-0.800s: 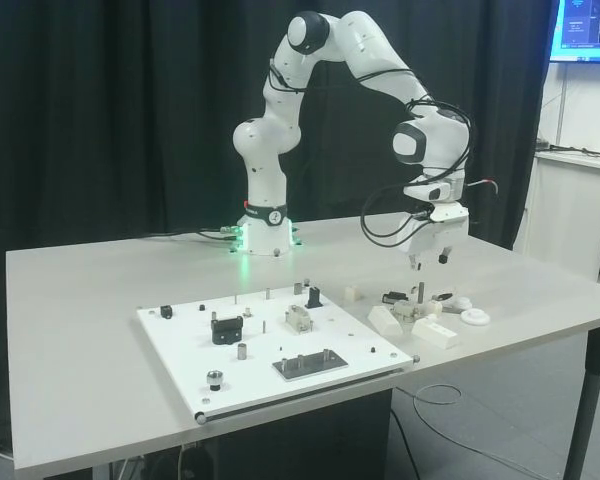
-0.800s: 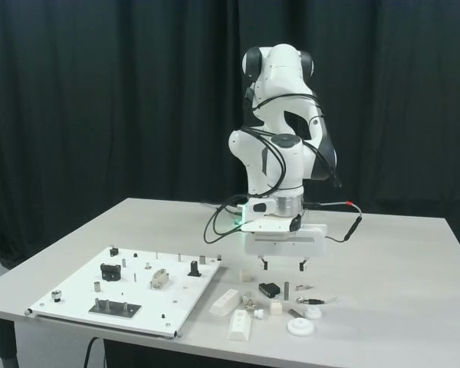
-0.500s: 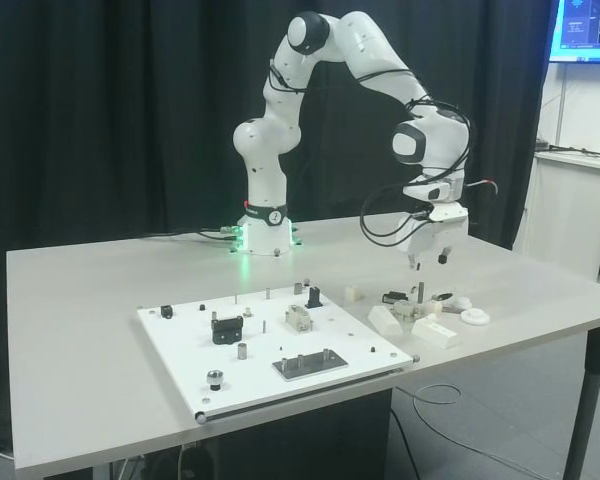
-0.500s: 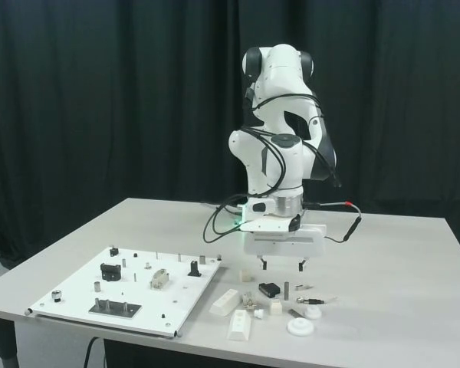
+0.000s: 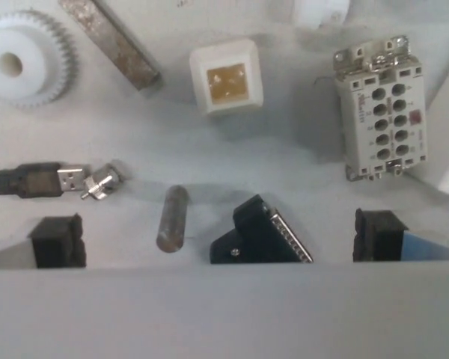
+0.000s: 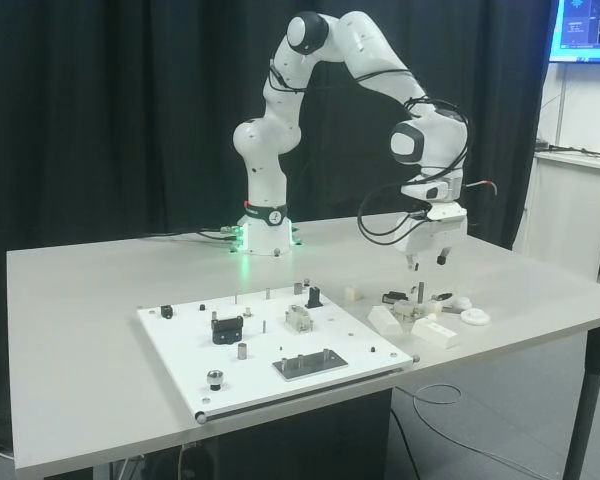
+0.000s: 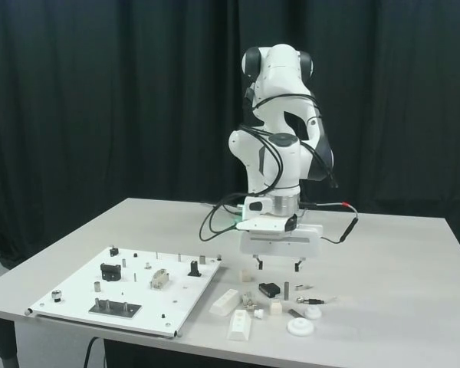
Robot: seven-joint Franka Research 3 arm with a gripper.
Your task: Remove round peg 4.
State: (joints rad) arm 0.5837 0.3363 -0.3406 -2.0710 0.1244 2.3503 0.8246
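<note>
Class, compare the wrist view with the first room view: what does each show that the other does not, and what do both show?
Only the wrist view shows the pin holes of the white multi-pin connector block and the teeth of the white toothed gear. Only the first room view shows the white robot arm, its green-lit base and the white square assembly board. Both show the short grey metal peg below the open claw.
</note>
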